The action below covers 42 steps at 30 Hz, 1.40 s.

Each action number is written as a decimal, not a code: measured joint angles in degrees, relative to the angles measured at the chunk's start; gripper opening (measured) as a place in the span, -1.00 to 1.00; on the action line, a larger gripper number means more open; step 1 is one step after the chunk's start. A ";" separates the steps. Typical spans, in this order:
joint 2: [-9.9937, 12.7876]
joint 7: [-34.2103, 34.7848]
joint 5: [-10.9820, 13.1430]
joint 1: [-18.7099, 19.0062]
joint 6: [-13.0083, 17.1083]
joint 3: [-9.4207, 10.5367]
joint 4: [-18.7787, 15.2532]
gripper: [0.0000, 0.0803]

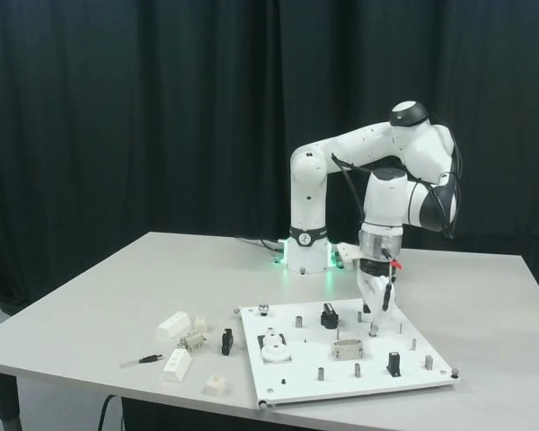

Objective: Remove BNC.

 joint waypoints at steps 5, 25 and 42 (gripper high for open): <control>0.00 0.00 0.00 0.00 0.27 0.77 0.12 0.99; -0.01 -0.01 0.24 -0.18 1.27 2.23 0.55 0.99; -0.04 -0.03 0.55 -0.81 1.28 2.60 0.65 0.99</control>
